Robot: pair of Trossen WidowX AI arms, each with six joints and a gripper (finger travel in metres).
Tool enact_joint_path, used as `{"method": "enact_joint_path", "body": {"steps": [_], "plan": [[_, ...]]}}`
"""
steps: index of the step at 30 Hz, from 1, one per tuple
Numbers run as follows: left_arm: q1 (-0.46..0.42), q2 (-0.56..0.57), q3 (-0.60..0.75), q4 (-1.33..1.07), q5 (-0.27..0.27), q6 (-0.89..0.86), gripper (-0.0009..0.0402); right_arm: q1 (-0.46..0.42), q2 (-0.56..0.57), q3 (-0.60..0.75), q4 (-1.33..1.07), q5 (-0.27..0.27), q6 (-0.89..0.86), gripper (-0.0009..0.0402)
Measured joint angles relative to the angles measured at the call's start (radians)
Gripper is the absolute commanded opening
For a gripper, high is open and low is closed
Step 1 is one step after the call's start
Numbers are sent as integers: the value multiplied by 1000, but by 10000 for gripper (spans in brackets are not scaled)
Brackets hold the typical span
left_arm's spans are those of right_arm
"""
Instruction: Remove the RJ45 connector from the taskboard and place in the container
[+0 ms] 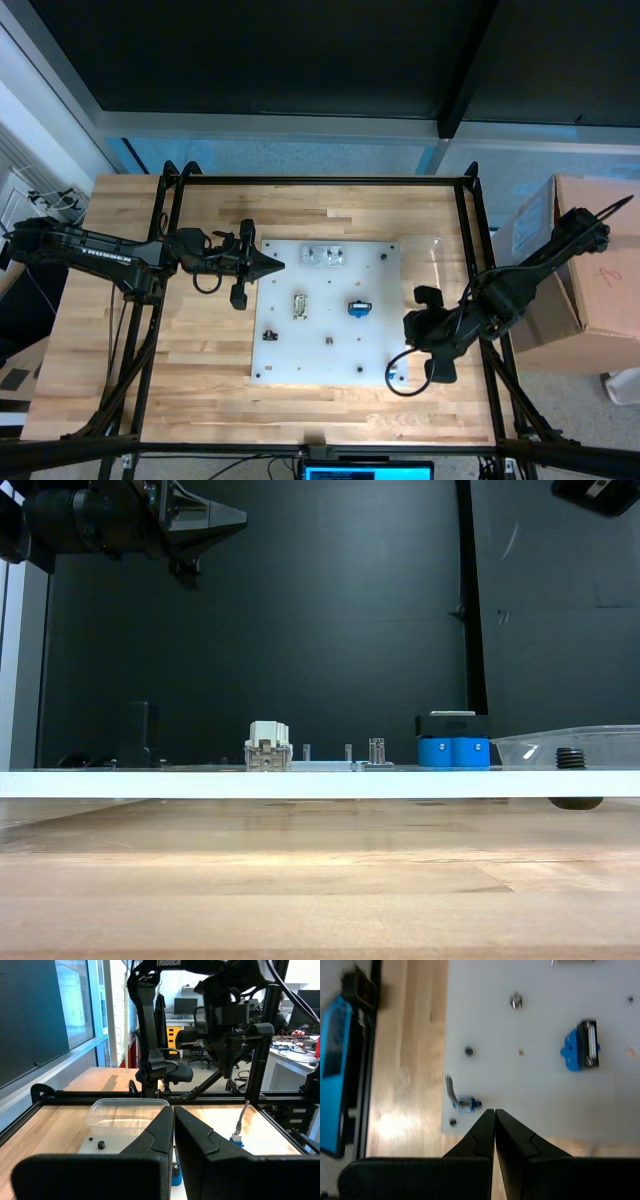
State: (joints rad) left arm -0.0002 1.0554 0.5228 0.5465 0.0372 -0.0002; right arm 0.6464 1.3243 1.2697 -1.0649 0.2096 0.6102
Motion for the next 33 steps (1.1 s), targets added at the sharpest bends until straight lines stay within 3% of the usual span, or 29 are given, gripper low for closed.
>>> {"method": "enact_joint_path", "body": {"steps": [7,13,26,33], "plan": [[0,0,0,0,0,0,0,17,97,142,-202,-64,16,0],[0,0,0,0,0,0,0,20,149,185,-251,-98,40,14],[0,0,0,0,0,0,0,26,206,185,-233,-95,94,110],[0,0,0,0,0,0,0,37,243,142,-153,-52,124,171]]}}
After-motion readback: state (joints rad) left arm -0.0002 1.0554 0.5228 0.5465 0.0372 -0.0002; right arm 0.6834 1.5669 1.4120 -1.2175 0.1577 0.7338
